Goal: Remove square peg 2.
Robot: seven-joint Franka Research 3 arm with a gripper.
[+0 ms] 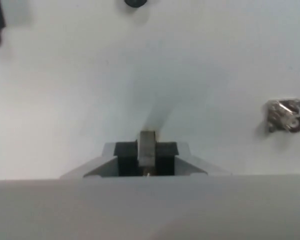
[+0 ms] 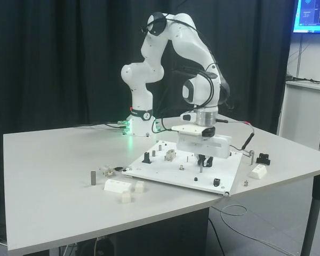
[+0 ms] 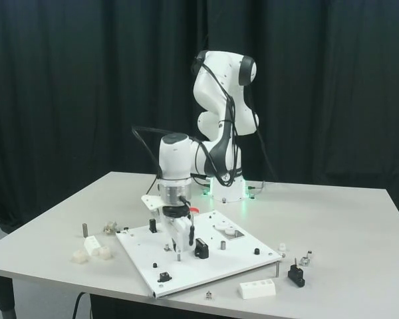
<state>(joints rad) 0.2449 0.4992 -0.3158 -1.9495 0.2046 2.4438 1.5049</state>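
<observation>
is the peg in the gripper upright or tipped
Upright: the peg stands vertical between the gripper pads, above the white board.

On the grey table [image 2: 48, 160] we saw a white board [image 2: 165, 176] carrying a black clip [image 3: 201, 249], with small white blocks [image 2: 120, 186] and an upright grey peg [image 2: 92, 178] lying near one of its edges and another white block [image 3: 257, 288] near another.

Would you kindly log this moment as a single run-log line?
task: remove square peg 2 | gripper: jaws shut on peg | peg: upright over white board | seated or lifted: cannot tell
</observation>
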